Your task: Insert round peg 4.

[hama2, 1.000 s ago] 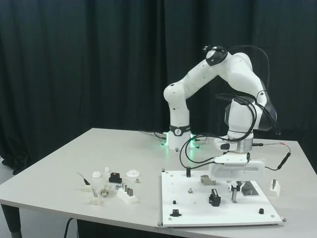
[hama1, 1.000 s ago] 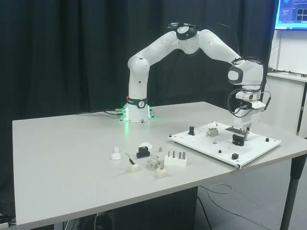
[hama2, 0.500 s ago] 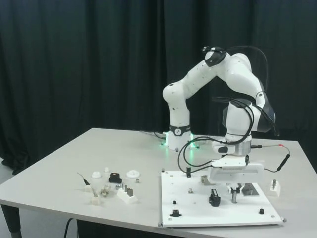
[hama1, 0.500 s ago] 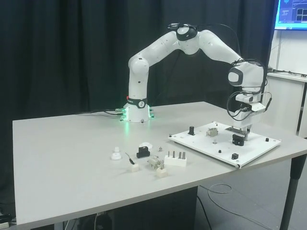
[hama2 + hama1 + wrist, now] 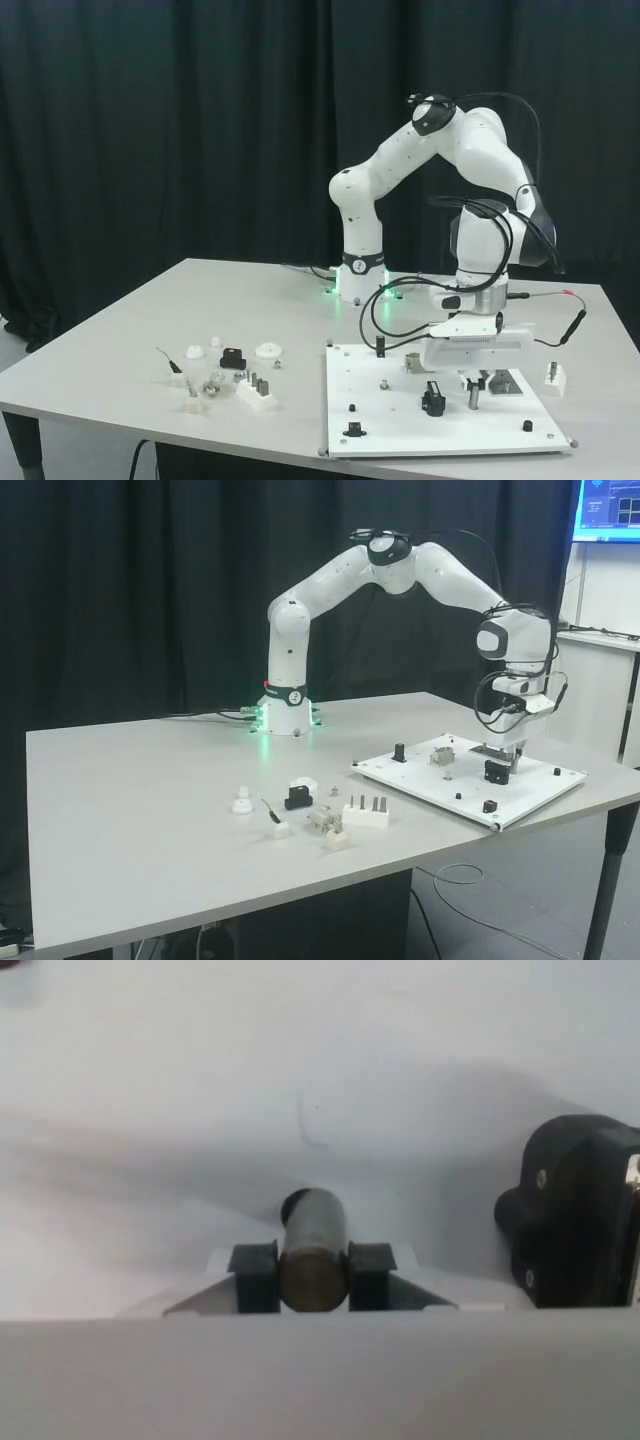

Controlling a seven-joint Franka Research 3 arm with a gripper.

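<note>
My gripper (image 5: 313, 1282) is shut on a dark round peg (image 5: 313, 1250), held upright between the two black fingers (image 5: 254, 1278). The peg's lower end is close to the white board (image 5: 200, 1110); I cannot tell whether it touches. In the first room view the gripper (image 5: 511, 754) hangs over the right part of the white board (image 5: 420, 776), next to a black block (image 5: 495, 772). The second room view shows the peg (image 5: 473, 397) just right of that black block (image 5: 433, 399).
The board also carries a metal bracket (image 5: 443, 755), small black parts (image 5: 399, 751) and a small white block (image 5: 556, 773). Left of the board lie loose parts: a white holder with pegs (image 5: 366, 813), a black piece (image 5: 297, 798) and a white gear (image 5: 240, 802).
The wrist has turned a little and the hand has shifted slightly over the board. The peg stays gripped.
</note>
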